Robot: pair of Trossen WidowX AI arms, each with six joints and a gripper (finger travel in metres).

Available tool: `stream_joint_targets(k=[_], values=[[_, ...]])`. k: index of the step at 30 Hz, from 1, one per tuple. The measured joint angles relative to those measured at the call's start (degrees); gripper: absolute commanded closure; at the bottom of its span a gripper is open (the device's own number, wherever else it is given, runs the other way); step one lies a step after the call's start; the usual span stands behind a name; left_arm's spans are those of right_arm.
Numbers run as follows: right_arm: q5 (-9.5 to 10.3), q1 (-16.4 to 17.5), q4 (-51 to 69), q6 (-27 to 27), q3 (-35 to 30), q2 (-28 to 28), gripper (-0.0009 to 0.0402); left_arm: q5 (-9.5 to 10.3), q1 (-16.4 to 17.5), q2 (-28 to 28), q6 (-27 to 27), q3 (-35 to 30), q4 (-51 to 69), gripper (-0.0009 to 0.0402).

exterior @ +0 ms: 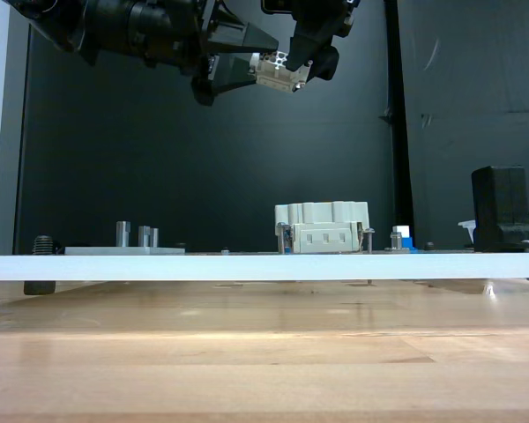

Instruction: Pick the HAN10E connector and install on the hub

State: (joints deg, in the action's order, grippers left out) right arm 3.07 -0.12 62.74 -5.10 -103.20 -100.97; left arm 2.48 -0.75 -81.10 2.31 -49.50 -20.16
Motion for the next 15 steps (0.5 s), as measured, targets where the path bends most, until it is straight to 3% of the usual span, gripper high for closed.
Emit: stream_joint_targets(k=[15], values=[[0.02,0.00,-0.33,-0.04,0.00,0.24,0.0299,-1.20,-0.02,0.42,-0.63,0.02,0.13,0.0211]])
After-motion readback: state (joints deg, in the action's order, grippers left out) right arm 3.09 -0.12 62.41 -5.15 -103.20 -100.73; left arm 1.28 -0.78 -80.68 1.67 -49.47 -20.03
